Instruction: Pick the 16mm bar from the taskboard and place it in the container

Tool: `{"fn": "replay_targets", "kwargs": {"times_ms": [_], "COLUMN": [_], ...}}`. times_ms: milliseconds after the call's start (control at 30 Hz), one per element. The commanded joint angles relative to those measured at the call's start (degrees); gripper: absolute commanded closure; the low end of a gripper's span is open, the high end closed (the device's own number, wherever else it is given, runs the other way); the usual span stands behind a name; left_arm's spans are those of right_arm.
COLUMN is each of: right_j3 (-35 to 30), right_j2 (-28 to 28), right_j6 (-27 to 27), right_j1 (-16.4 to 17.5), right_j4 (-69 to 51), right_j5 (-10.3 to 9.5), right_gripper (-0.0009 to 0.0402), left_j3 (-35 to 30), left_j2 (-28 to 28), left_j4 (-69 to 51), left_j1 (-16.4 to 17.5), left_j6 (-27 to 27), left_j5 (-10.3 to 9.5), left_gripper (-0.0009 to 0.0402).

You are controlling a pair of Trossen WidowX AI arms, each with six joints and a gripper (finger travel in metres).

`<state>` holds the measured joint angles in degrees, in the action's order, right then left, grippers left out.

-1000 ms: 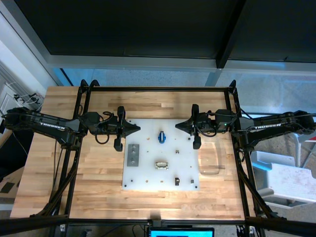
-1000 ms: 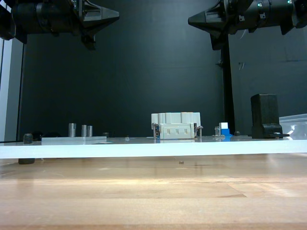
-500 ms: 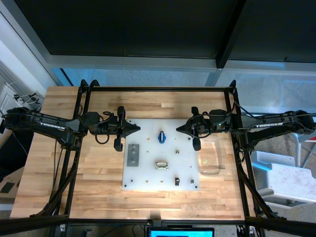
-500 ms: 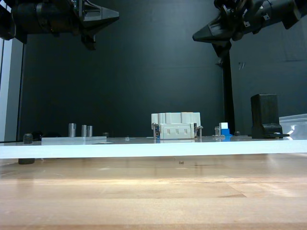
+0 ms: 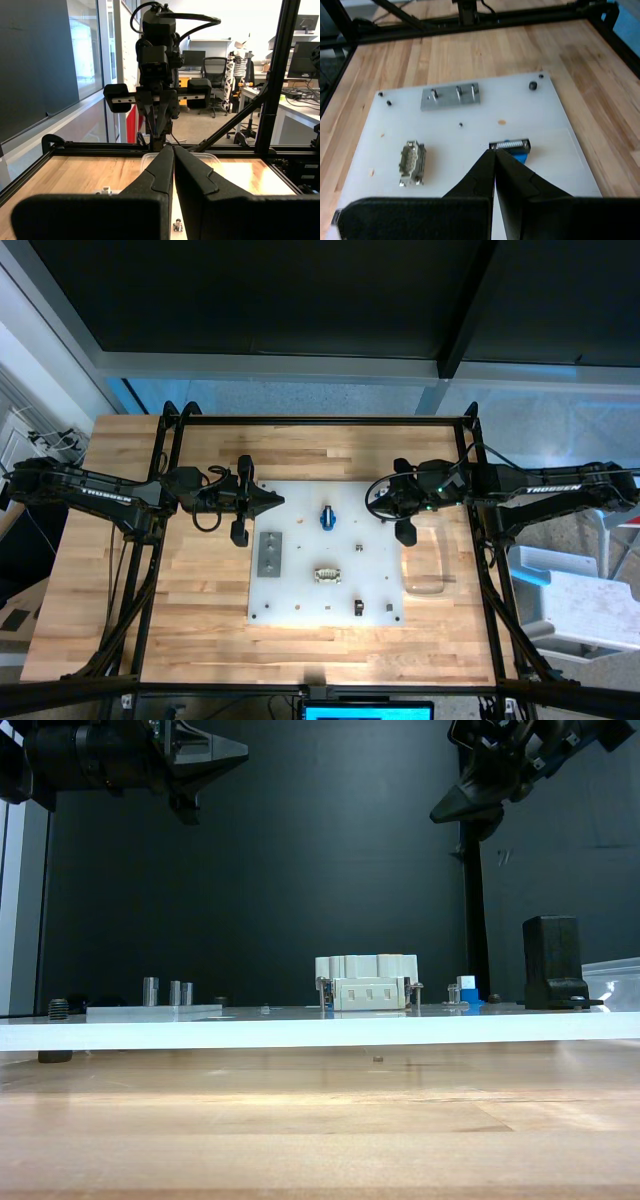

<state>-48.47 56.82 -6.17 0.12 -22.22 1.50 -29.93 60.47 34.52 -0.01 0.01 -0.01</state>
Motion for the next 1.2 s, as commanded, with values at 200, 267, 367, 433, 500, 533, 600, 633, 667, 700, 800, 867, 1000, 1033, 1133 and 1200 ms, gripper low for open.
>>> {"fn": "replay_targets", "kwargs": {"times_ms": [200, 267, 367, 433, 500, 533, 600, 633, 667, 700, 800, 867, 1000, 1033, 1133, 1200], "right_j3": [-6.32, -7.82, -9.84, -11.1, -12.09, -12.46, -13.18, -13.51, -13.9, -14.27, -15.47, -16.28, -18.64, -19.52, -21.81, -23.08], "right_j2": [3.45, 4.92, 6.8, 7.98, 9.03, 9.6, 10.51, 11.02, 11.52, 12.0, 13.57, 14.73, 17.53, 18.45, 20.5, 21.53], "right_j6": [-0.83, -0.9, -1.03, -1.2, -1.55, -1.88, -1.95, -2.08, -2.36, -2.45, -2.6, -3.06, -3.56, -3.61, -3.69, -4.0], "right_j1": [0.13, 0.17, 0.26, 0.31, 0.33, 0.44, 0.55, 0.59, 0.68, 0.7, 1.03, 1.09, 1.46, 1.73, 2.84, 3.96], "right_j4": [-13.64, -16.44, -20.04, -22.4, -24.39, -25.29, -26.95, -27.76, -28.63, -29.46, -31.93, -33.14, -37.03, -38.34, -41.03, -42.07], "right_j5": [0.35, 0.35, 0.33, 0.31, 0.28, 0.28, 0.2, 0.17, 0.17, 0.04, -0.04, -0.07, -0.04, -0.04, -0.04, -0.04], "right_gripper": [0.0393, 0.0393, 0.0393, 0.0393, 0.0393, 0.0393, 0.0393, 0.0393, 0.0393, 0.0393, 0.0393, 0.0393, 0.0393, 0.0393, 0.0393, 0.0393], "left_j3": [-0.02, -0.02, -0.02, -0.02, -0.02, -0.02, -0.02, -0.02, -0.02, -0.02, -0.02, -0.02, -0.02, -0.02, -0.02, -0.02], "left_j2": [0.02, 0.02, 0.02, 0.02, 0.02, 0.02, 0.02, 0.02, 0.02, 0.02, 0.02, 0.02, 0.02, 0.02, 0.02, 0.02], "left_j4": [0.02, 0.02, 0.02, 0.02, 0.02, 0.02, 0.02, 0.02, 0.02, 0.02, 0.02, 0.02, 0.02, 0.02, 0.02, 0.02], "left_j1": [0.0, 0.02, 0.02, 0.0, 0.02, 0.0, 0.02, 0.02, 0.0, 0.0, 0.0, 0.02, 0.02, 0.0, 0.0, 0.02], "left_j6": [0.0, 0.0, 0.0, 0.0, 0.0, 0.0, 0.0, 0.0, 0.0, 0.0, 0.0, 0.0, 0.0, 0.0, 0.0, 0.0], "left_j5": [0.0, 0.0, 0.0, 0.0, 0.0, 0.0, 0.0, 0.0, 0.0, 0.0, 0.0, 0.0, 0.0, 0.0, 0.0, 0.0], "left_gripper": [0.0393, 0.0393, 0.0393, 0.0393, 0.0393, 0.0393, 0.0393, 0.0393, 0.0393, 0.0393, 0.0393, 0.0393, 0.0393, 0.0393, 0.0393, 0.0393]}}
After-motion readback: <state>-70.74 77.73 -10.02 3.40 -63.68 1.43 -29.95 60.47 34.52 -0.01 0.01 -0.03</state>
